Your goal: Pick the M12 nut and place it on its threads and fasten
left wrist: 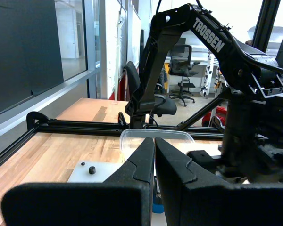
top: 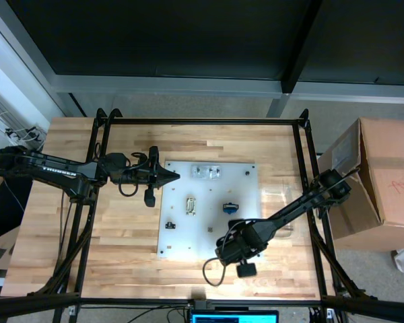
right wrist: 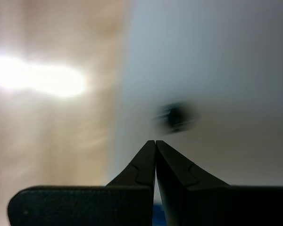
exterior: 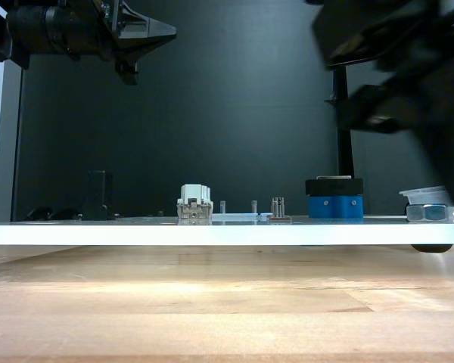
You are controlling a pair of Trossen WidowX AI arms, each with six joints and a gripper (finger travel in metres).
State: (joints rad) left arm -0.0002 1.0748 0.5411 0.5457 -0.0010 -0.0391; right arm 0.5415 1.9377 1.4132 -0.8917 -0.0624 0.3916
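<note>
Well, the left gripper [top: 176,176] hangs in the air over the white board's [top: 242,185] ten o'clock edge, fingers pressed together on nothing. The right gripper [right wrist: 155,142] sits low by the board's near edge, around five o'clock, tips likewise meeting with nothing between them. The silver nut [exterior: 427,213] rests low on the board at the near right, in line with the clear tray [exterior: 424,194]. The right arm [top: 289,208] covers that spot from above, so I cannot tell whether the nut is on its stud.
</note>
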